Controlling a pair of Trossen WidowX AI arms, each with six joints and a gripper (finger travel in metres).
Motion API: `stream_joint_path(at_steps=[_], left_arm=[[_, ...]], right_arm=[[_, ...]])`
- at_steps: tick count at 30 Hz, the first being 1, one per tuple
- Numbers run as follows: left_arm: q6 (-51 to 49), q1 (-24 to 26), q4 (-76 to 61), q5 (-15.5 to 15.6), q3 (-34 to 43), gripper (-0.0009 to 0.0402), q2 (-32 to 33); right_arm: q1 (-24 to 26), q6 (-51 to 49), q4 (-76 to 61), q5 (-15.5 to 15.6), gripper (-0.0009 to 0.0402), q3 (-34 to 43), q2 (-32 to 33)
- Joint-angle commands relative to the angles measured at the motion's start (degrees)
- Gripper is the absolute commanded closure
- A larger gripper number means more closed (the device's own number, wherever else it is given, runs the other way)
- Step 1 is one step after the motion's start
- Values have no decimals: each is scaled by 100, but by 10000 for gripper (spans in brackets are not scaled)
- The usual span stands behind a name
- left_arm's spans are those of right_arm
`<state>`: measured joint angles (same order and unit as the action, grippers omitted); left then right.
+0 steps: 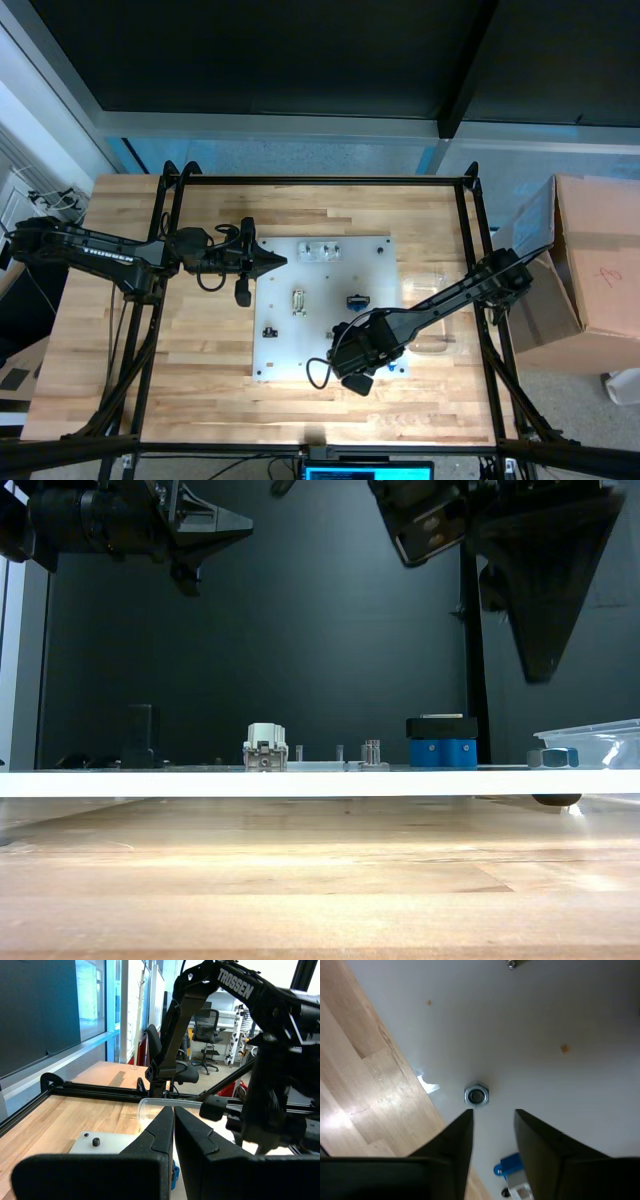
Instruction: Unfasten the M12 nut and place it in the container
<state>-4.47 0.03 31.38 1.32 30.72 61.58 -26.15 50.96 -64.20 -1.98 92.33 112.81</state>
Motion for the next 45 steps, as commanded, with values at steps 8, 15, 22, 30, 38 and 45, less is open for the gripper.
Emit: stream_joint_path(at_steps=[8, 15, 22, 30, 38, 45], left_arm=[[0, -2, 2, 0, 0, 393, 2], [0, -2, 0, 0, 0, 393, 2], [0, -2, 0, 0, 0, 393, 2], [0, -2, 0, 0, 0, 393, 2], [0, -2, 2, -2, 0, 393, 2], [0, -2, 0, 0, 0, 393, 2]], right_arm=[[-70, -472, 297, 0, 180, -42, 286], [-90, -520, 400, -2, 179, -125, 424], [-85, -518, 531, -50, 193, -199, 507], [-74, -496, 538, -59, 229, -234, 507], [-72, -511, 540, -55, 317, -236, 505], [-72, -763, 555, -52, 394, -236, 505]])
